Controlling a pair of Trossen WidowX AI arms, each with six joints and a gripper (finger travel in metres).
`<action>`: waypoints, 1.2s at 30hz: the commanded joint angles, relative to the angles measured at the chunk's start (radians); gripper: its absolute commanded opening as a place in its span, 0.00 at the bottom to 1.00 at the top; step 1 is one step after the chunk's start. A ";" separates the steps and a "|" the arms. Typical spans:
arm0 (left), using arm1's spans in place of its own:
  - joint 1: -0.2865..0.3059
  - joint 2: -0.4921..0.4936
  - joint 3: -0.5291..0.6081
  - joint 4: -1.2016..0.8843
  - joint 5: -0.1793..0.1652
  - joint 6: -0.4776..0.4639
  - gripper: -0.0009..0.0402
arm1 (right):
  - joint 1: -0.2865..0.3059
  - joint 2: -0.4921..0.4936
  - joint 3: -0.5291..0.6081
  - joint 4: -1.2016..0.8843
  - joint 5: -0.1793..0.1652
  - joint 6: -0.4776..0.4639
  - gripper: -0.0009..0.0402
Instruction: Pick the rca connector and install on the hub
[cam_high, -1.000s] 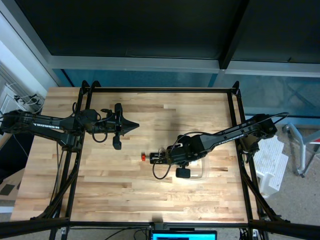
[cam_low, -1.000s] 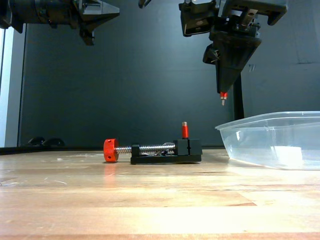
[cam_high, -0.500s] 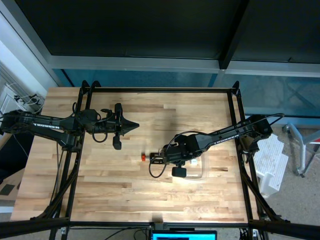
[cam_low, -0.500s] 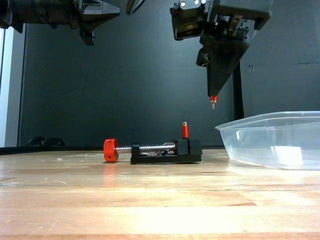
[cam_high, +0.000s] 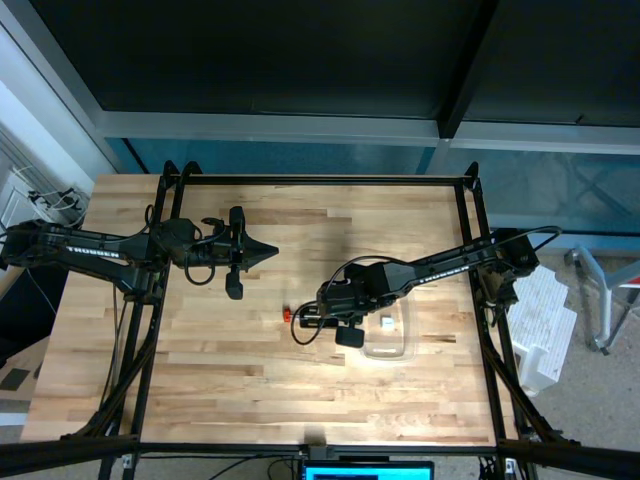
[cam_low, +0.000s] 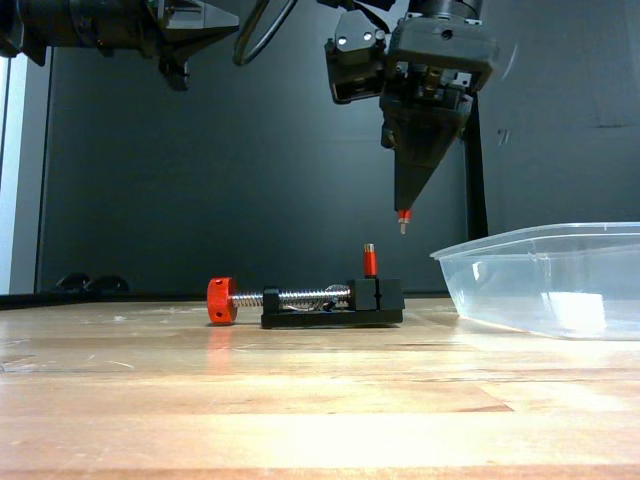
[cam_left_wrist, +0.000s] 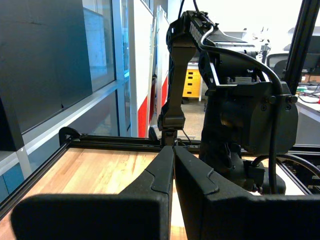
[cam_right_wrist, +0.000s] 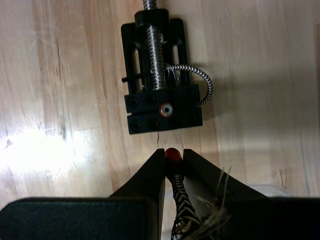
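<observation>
The right gripper (cam_low: 403, 206) is holding the rca connector (cam_low: 402, 222) above the hub (cam_low: 332, 302).
Only the low view is showing the air gap between the connector and the hub's red post (cam_low: 369, 260). The jaws are clamping the connector at their tips, with the arm pointing straight down. The left gripper (cam_high: 262, 250) is hanging closed, well apart.

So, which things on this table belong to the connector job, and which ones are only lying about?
For the job:
- rca connector, pinched in the right gripper above the table
- hub, on the table below it

Lying about:
- clear tray
- small white piece inside the tray
- left gripper, shut, high over the table's left side
</observation>
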 joint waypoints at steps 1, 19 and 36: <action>0.000 0.000 0.000 0.000 0.000 0.000 0.02 | -0.012 0.010 0.000 0.017 -0.001 0.002 0.02; 0.000 0.000 0.000 0.000 0.000 0.000 0.02 | -0.025 0.047 0.008 0.069 0.002 0.023 0.02; 0.000 0.000 0.000 0.000 0.000 0.000 0.02 | -0.032 0.075 0.008 0.108 0.002 0.032 0.02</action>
